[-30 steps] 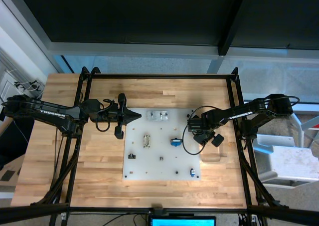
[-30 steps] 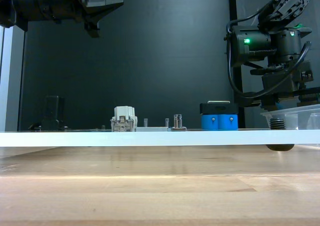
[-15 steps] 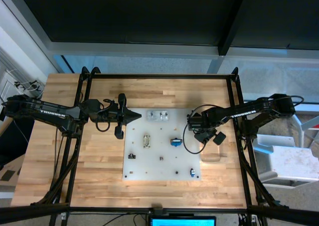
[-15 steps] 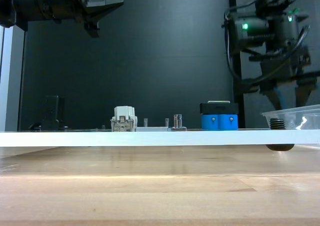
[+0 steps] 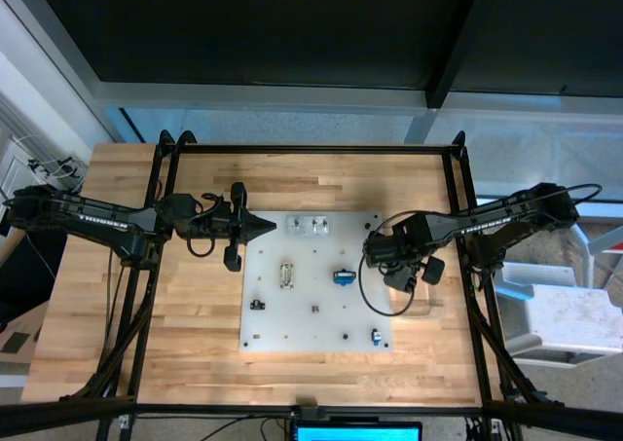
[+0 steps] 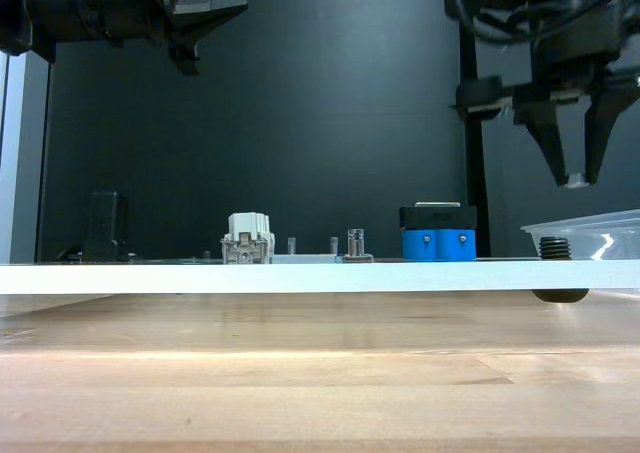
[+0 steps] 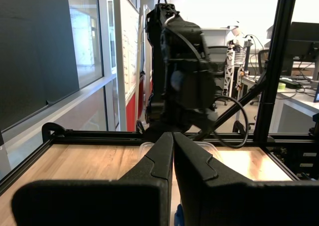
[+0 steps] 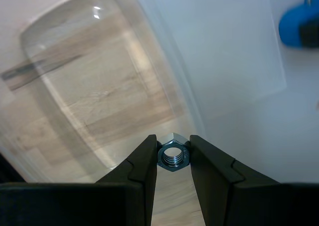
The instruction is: Pick the M12 fastener and fasten on the M12 threads
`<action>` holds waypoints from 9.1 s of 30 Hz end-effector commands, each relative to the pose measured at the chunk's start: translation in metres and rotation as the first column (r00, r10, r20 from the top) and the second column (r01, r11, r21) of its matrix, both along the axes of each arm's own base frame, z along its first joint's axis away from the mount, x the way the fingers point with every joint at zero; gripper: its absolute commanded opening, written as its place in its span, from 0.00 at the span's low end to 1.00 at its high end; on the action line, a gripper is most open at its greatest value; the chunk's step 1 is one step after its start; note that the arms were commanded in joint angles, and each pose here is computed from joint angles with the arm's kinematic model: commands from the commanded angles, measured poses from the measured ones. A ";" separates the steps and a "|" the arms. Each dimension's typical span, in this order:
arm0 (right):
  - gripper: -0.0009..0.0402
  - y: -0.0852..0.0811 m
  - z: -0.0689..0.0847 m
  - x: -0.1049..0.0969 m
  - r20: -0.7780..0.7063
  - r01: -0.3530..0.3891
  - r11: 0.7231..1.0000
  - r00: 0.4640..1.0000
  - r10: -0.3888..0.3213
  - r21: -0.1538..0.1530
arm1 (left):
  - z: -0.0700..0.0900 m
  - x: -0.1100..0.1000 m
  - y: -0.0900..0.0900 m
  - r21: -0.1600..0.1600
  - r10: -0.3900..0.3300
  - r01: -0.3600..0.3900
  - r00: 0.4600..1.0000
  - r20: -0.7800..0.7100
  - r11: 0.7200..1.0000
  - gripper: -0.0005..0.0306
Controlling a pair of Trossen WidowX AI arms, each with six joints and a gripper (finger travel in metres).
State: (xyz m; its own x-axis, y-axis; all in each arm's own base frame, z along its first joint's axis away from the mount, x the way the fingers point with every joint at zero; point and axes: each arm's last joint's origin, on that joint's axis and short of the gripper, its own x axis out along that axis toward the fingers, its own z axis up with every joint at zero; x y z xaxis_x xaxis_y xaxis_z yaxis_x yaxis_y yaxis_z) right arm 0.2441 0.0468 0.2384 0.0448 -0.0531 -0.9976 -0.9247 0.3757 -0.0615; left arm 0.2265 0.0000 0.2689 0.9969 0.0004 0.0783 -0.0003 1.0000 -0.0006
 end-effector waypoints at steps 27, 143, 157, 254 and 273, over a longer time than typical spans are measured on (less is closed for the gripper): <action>0.16 0.129 0.008 0.089 -0.033 -0.473 0.881 0.881 0.472 -0.008 | 0.000 0.000 0.000 0.000 0.000 0.000 1.000 0.000 1.000 0.02; 0.16 0.166 -0.059 0.129 0.024 -0.217 0.976 0.976 0.216 0.024 | 0.000 0.000 0.000 0.000 0.000 0.000 1.000 0.000 1.000 0.02; 0.15 0.165 -0.058 0.128 0.032 0.093 0.994 0.995 -0.095 0.048 | 0.000 0.000 0.000 0.000 0.000 0.000 1.000 0.001 1.000 0.02; 0.15 0.163 -0.057 0.125 -0.115 -0.010 -0.997 -0.993 0.000 0.082 | 0.000 0.000 0.000 0.000 0.000 0.000 1.000 0.001 1.000 0.02; 0.15 0.165 -0.057 0.124 -0.120 -0.466 -0.884 -0.881 0.458 0.046 | 0.000 0.000 0.000 0.000 0.000 0.000 1.000 0.000 1.000 0.02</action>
